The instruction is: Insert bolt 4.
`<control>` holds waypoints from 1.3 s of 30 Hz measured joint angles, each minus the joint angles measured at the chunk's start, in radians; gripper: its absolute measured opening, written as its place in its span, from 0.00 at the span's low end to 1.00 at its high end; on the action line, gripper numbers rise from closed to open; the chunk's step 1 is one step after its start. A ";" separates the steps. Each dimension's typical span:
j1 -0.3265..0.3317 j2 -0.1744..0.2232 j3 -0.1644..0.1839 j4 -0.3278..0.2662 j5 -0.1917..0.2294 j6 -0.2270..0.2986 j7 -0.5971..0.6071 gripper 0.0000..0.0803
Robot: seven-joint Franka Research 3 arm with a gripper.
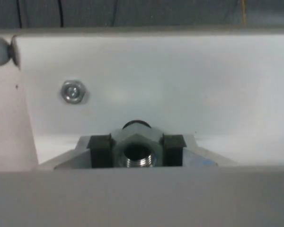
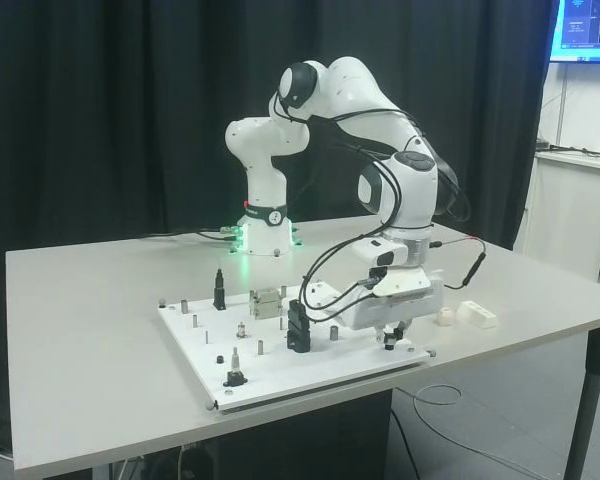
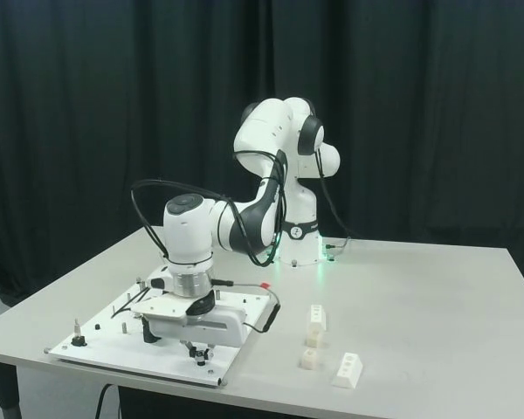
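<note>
In the wrist view my gripper (image 1: 136, 150) is shut on bolt 4 (image 1: 136, 153), a grey metal hexagonal piece with a threaded bore facing the camera. The black pads (image 1: 100, 150) press on its two sides. Just beyond the bolt a dark round hole (image 1: 135, 124) shows in the white board (image 1: 156, 85). In the room views the gripper (image 2: 390, 338) (image 3: 196, 351) hangs low over the board's (image 2: 280, 370) near right corner, close to its surface. Whether the bolt touches the hole I cannot tell.
On the board stand black fixtures (image 2: 298, 325) (image 2: 220, 288) (image 2: 236, 372), a grey metal block (image 2: 268, 303) and small pegs. A hex screw head (image 1: 73, 91) sits in the board. Small white blocks (image 2: 477, 314) (image 3: 317, 316) (image 3: 348, 369) lie on the grey table beside the board.
</note>
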 joint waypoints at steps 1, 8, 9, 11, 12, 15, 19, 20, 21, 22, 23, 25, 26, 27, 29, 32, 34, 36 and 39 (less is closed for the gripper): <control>0.000 0.000 0.000 0.000 0.000 0.000 0.019 0.28; 0.000 0.000 0.000 0.000 0.000 0.001 0.086 0.28; 0.000 0.000 0.000 0.000 0.000 0.001 0.089 0.28; 0.000 0.000 0.000 0.000 0.000 0.001 0.096 0.28; 0.000 0.000 0.000 0.000 0.000 0.001 0.100 0.28; 0.000 0.000 0.000 0.000 0.000 0.001 0.125 0.28; 0.000 -0.001 -0.001 0.000 0.000 0.002 0.204 0.28; 0.000 -0.001 -0.001 0.000 0.000 0.002 0.225 0.28; 0.000 -0.001 -0.001 0.000 -0.001 0.002 0.245 0.28; 0.000 -0.001 -0.001 0.000 -0.001 0.002 0.261 0.28; 0.000 -0.001 -0.001 0.000 -0.001 0.002 0.277 0.28; 0.000 -0.001 -0.001 0.000 -0.001 0.002 0.308 0.28; 0.000 -0.001 -0.001 0.000 -0.001 0.002 0.325 0.28; 0.000 -0.001 -0.001 0.000 -0.001 0.002 0.344 0.28; 0.000 -0.001 -0.001 0.000 -0.001 0.002 0.392 0.28; 0.000 -0.001 -0.001 0.000 -0.002 0.002 0.462 0.28; 0.001 -0.001 -0.001 0.000 -0.003 0.002 0.501 0.28; 0.001 -0.001 -0.001 0.000 -0.003 0.002 0.537 0.28; 0.002 -0.001 -0.001 0.000 -0.004 0.002 0.596 0.28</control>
